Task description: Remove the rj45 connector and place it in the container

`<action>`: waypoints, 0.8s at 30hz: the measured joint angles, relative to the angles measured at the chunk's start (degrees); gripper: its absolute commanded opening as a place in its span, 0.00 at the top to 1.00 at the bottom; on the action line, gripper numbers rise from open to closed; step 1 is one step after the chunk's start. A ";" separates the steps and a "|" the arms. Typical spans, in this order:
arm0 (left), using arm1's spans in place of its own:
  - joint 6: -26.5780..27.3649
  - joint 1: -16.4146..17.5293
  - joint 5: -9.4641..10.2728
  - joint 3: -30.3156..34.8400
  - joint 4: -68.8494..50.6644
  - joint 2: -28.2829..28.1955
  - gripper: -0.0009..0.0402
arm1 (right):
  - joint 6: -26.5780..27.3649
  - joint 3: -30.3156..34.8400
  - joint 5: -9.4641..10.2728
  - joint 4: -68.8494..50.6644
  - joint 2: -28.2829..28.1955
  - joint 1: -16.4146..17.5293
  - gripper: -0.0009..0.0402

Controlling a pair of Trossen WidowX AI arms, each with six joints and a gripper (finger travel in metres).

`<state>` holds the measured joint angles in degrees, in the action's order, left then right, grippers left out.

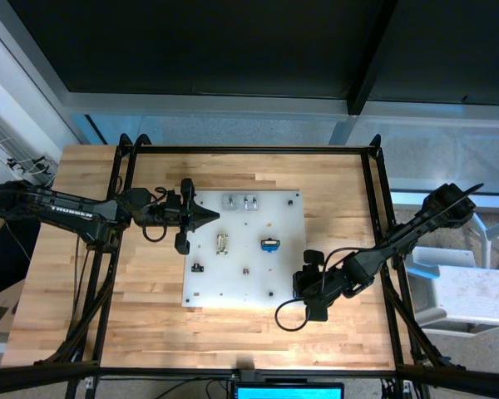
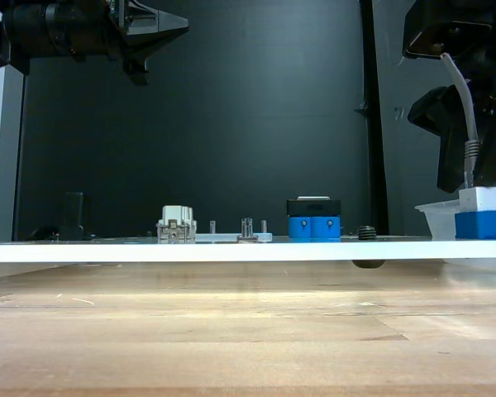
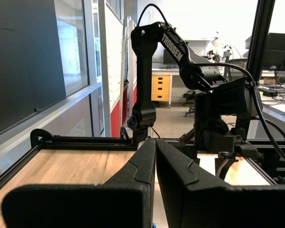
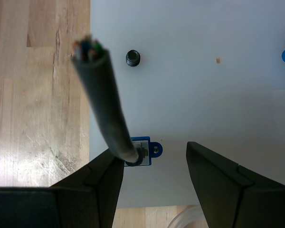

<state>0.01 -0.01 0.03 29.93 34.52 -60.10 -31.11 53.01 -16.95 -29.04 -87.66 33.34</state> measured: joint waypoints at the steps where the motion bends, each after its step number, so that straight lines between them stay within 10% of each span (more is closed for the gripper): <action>1: 0.02 0.00 0.00 0.00 0.00 0.00 0.98 | 0.00 0.00 0.00 0.00 0.00 0.00 0.56; 24: 0.00 0.00 0.00 0.02 0.02 0.00 0.98 | 0.66 -0.09 0.17 0.24 0.02 0.04 0.97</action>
